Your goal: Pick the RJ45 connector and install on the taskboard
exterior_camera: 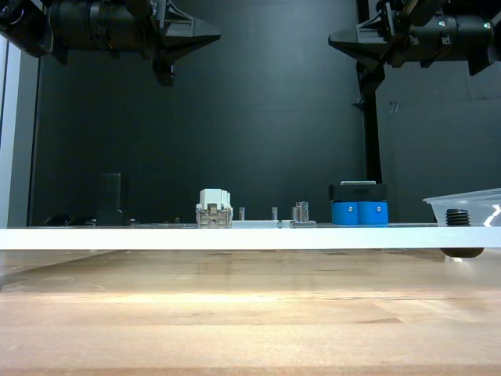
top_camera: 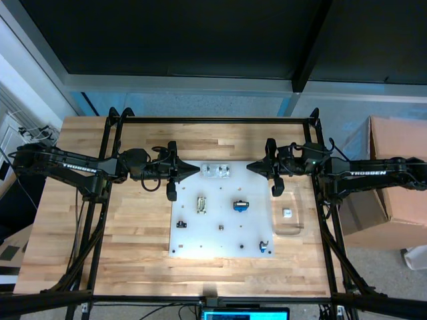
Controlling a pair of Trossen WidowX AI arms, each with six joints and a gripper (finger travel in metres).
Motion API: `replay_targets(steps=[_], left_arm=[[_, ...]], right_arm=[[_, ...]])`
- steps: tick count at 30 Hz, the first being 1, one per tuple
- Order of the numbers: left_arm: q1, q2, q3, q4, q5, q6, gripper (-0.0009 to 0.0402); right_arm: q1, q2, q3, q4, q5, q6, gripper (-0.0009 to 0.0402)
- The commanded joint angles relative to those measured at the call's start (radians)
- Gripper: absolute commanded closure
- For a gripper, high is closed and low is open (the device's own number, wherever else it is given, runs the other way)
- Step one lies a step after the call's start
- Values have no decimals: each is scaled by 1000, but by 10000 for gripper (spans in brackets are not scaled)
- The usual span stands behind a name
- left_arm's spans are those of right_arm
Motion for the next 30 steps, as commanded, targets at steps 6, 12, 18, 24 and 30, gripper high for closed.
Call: replay_targets(steps=[6,12,18,24,30], left_arm=[[0,0,0,0,0,0,393],[0,0,0,0,0,0,393],[0,0,0,0,0,0,393],[0,0,0,0,0,0,393],[0,0,0,0,0,0,393]], right_arm=[[19,1,-3,8,19,8,394],[53,1,-3,16,74,8,394],[77,2,10,4,111,15,394],[85,8,25,-29,135,15,393],[85,8,25,-26,135,15,393]])
